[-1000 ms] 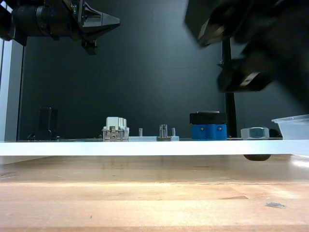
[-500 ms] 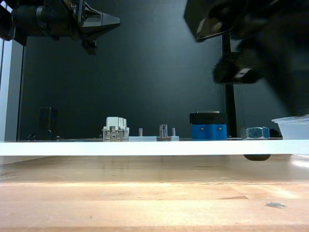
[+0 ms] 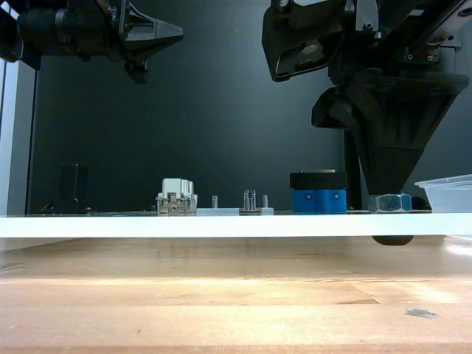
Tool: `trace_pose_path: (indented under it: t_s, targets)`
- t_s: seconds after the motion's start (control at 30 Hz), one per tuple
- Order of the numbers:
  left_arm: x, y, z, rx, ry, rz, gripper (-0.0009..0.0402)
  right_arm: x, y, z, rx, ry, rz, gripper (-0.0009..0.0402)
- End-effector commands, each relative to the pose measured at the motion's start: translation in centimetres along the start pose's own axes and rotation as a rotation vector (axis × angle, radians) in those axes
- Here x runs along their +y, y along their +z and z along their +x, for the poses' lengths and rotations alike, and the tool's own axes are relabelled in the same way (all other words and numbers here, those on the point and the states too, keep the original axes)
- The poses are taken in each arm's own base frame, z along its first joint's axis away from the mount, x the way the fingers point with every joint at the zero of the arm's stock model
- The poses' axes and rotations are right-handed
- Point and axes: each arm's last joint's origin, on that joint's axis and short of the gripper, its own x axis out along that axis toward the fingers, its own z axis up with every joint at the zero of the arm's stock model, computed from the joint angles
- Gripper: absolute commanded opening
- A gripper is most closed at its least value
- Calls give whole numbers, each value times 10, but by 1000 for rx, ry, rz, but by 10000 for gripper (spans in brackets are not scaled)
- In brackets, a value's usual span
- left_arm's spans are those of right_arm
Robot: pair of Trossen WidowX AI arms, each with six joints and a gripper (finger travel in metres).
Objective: Pick the M12 fastener and fasten on the M12 threads
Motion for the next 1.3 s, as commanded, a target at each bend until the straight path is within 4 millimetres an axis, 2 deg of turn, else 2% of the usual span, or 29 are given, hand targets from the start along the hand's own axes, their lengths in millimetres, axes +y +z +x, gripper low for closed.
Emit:
trace_pose_path:
  t_s: [0.03, 0.27, 0.47, 0.77, 1.3]
  targets:
    - [0, 0, 0, 0, 0, 0, 0, 2, 1, 3, 2, 20, -3, 0]
    - [0, 0, 0, 0, 0, 0, 0, 5, -1, 1, 68, 139, -45, 0]
    - [0, 0, 0, 0, 0, 0, 0, 5, -3, -2, 90, 171, -56, 0]
    - [0, 0, 0, 0, 0, 0, 0, 4, -4, -6, 86, 171, -65, 0]
    - [0, 0, 0, 0, 0, 0, 0, 2, -5, -27, 43, 184, -62, 0]
